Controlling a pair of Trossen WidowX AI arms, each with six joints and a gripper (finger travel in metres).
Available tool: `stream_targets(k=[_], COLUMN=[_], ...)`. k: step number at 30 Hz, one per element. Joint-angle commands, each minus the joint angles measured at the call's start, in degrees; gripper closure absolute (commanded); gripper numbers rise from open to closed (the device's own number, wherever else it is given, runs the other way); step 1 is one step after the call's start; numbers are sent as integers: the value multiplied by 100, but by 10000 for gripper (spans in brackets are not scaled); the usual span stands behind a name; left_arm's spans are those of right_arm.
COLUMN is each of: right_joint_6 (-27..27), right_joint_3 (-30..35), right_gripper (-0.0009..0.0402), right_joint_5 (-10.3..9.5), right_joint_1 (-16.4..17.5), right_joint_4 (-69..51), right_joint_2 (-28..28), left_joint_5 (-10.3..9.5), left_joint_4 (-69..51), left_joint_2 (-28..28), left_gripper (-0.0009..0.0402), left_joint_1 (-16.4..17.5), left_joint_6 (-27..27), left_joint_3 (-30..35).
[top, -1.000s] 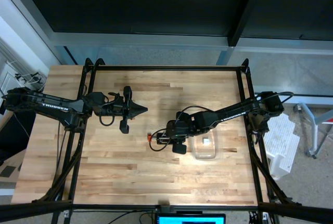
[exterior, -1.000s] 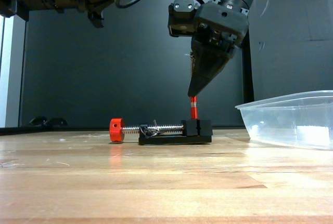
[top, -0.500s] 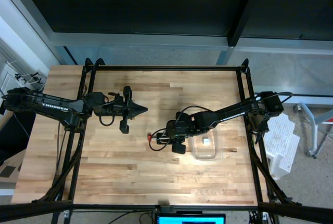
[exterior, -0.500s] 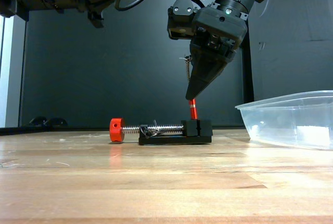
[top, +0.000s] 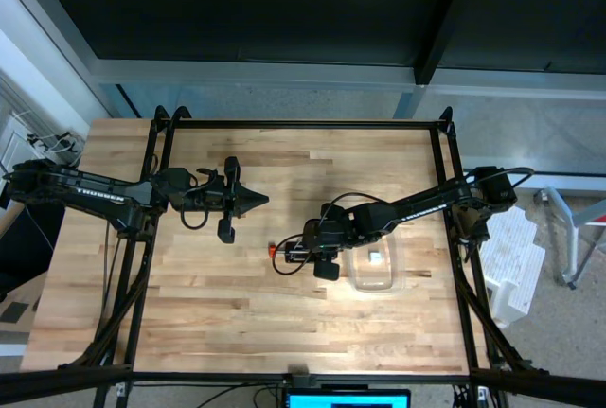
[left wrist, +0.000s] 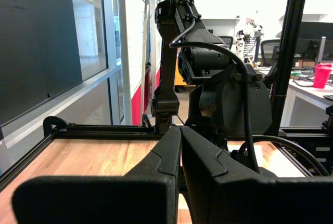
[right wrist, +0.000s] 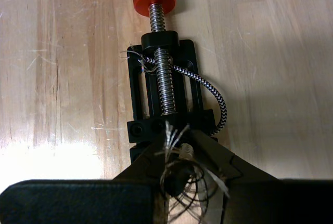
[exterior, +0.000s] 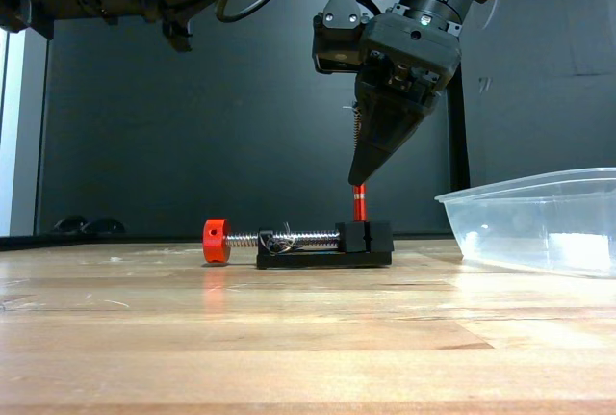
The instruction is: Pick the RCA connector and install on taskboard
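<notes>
Pointing down, the right gripper [exterior: 362, 175] pinches the slim red RCA connector [exterior: 358, 205] atop the small black rectangular taskboard [exterior: 322, 245] (middle of the wooden bench [top: 237, 285]); the left gripper [top: 258, 200] hovers level and closed nearer the left edge.

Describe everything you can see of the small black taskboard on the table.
The taskboard is a small black frame lying flat on the wooden table. A silver threaded screw runs along it, ending in a red knob. A braided black-and-white cable loops from it. The red RCA connector stands upright on its block end, held from above by the right gripper, jaws shut. The left gripper hangs well clear, over the table's left half.
</notes>
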Motion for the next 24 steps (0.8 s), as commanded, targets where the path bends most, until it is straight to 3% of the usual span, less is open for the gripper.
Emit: stream_targets(k=[1,9,18,24], right_joint_6=[0,-11,13,0], right_joint_3=[-4,-4,-4,-4], right_gripper=[349,293,197,170], right_joint_5=[11,7,-7,-13], right_joint_1=[4,7,33,44], right_joint_4=[-9,-90,-173,-494], right_joint_2=[-44,-291,-590,-861], left_joint_5=[2,2,2,2], left_joint_4=[0,0,0,0], left_joint_2=[0,2,0,0], left_gripper=[393,393,393,393], left_joint_1=[2,0,0,2], left_joint_6=[2,2,2,2], left_joint_3=[0,0,0,0])
